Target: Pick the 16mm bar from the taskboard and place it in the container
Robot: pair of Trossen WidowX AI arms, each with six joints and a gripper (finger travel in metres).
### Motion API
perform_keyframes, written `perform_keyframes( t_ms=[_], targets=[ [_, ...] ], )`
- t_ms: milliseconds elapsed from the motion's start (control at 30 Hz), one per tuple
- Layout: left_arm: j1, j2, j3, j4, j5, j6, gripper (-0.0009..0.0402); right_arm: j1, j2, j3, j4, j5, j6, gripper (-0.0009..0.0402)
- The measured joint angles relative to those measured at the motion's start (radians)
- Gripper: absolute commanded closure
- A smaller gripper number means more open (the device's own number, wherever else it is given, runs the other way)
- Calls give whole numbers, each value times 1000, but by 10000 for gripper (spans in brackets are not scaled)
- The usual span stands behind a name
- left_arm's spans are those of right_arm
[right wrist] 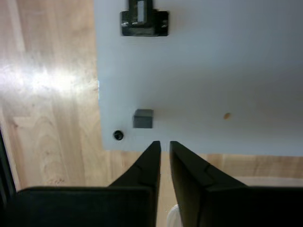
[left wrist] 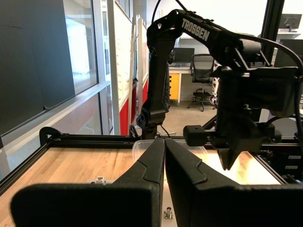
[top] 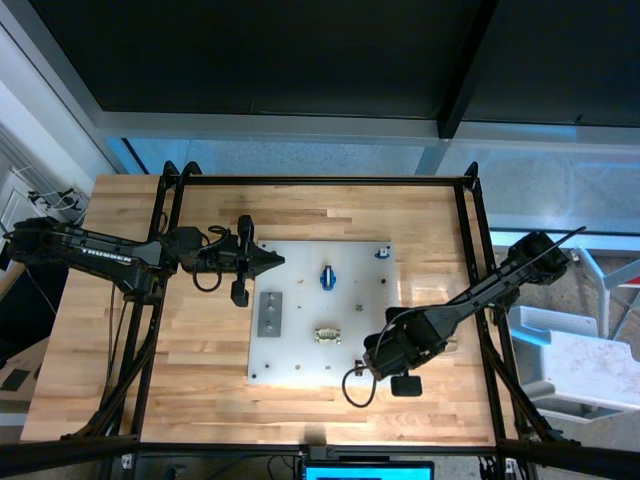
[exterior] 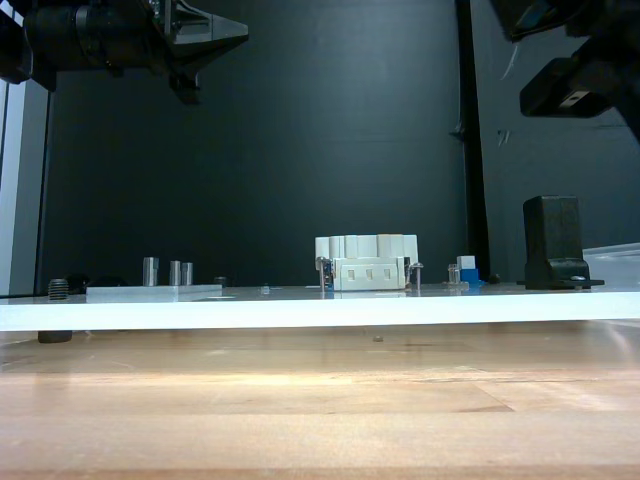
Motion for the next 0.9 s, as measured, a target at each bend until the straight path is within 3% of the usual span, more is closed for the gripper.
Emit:
perform_keyframes(
  t_ms=[400,500,900],
  targets=[
    [0,0,0,0,0,0,393,29,6,0,16,2,40,195],
    [0,0,0,0,0,0,393,33,6,0,18,19,45,172],
    [0,0,0,0,0,0,393,43,16,-41,80,32,49,157]
  ],
)
